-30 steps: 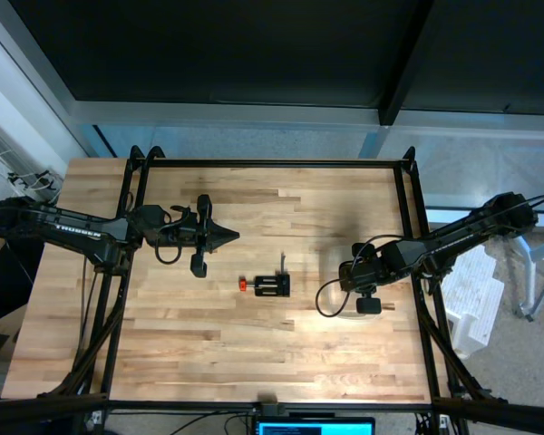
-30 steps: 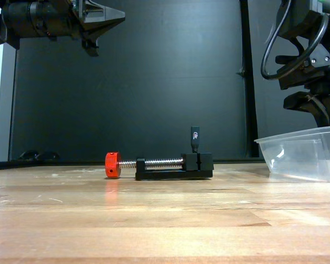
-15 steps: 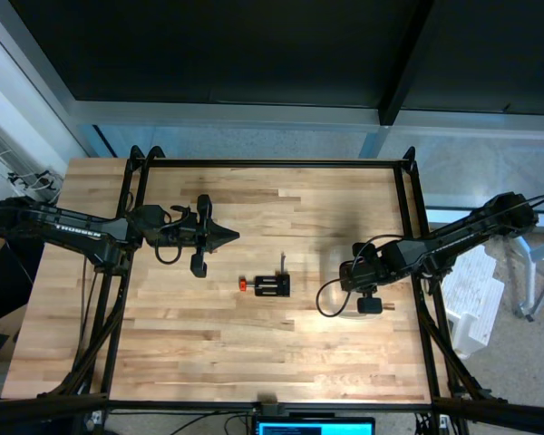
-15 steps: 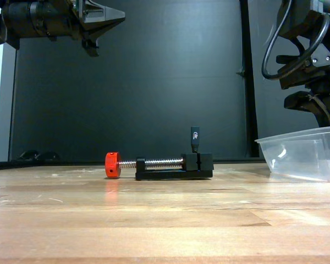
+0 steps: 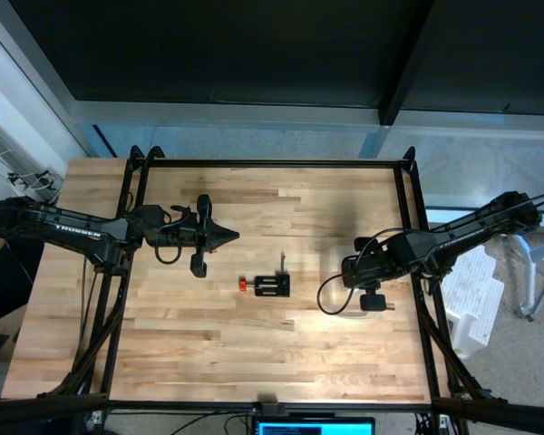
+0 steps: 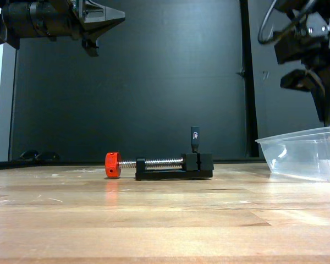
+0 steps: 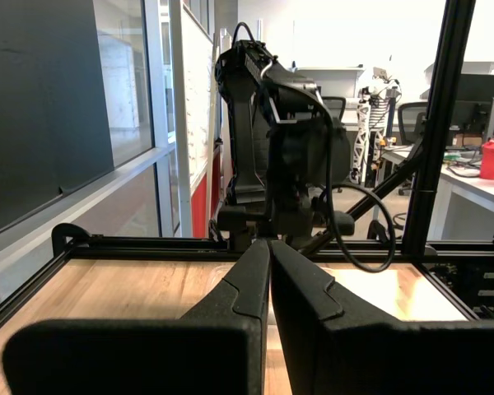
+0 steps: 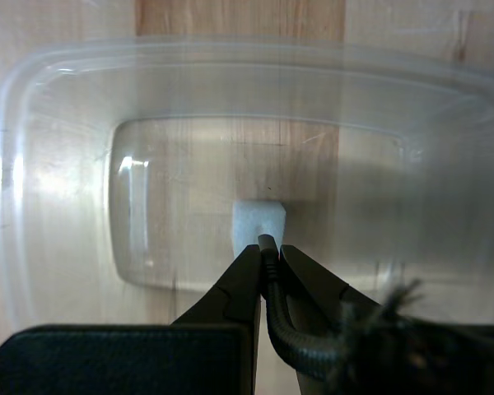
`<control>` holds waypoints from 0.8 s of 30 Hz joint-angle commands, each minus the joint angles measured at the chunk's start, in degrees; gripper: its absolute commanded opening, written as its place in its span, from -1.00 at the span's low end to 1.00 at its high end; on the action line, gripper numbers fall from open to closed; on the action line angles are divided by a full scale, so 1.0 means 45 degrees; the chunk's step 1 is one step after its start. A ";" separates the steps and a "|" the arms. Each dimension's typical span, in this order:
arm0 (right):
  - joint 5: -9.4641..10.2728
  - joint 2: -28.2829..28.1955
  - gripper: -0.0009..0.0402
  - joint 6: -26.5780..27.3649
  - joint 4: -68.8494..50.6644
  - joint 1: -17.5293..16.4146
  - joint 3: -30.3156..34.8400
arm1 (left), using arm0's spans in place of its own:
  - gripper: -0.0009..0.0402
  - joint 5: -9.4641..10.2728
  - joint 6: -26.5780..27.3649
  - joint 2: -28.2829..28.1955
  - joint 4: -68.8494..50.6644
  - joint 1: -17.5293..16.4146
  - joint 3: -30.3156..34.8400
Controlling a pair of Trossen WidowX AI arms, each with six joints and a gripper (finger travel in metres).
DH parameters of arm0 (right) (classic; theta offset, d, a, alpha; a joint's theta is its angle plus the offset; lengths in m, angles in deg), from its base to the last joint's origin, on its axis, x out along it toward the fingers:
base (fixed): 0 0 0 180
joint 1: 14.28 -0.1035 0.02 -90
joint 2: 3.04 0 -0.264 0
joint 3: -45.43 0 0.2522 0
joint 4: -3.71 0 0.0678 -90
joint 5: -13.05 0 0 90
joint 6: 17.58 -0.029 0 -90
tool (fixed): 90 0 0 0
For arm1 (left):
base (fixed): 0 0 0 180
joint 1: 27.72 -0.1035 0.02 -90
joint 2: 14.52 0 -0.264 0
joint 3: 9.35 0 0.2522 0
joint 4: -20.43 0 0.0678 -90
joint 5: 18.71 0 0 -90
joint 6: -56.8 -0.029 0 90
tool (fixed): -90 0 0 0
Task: Pick the USB-C connector and install on taskboard
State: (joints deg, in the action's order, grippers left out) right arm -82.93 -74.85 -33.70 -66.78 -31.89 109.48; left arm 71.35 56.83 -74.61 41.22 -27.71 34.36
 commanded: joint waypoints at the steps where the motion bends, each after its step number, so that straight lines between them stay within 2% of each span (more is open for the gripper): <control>1: 0.0000 0.0019 -0.96 0.0073 -0.0665 0.0000 0.0622 | -0.96 -0.0005 0.0000 0.0000 0.0000 0.0000 0.0000; 13: 0.0005 -0.0034 -0.96 0.0136 -0.1569 0.0170 0.2132 | -0.96 -0.0005 0.0000 -0.0005 0.0000 -0.0005 0.0000; 24: -0.0010 -0.2108 -0.96 0.0355 -0.1632 0.1039 0.4328 | -0.96 -0.0005 0.0000 0.0000 0.0005 0.0000 0.0000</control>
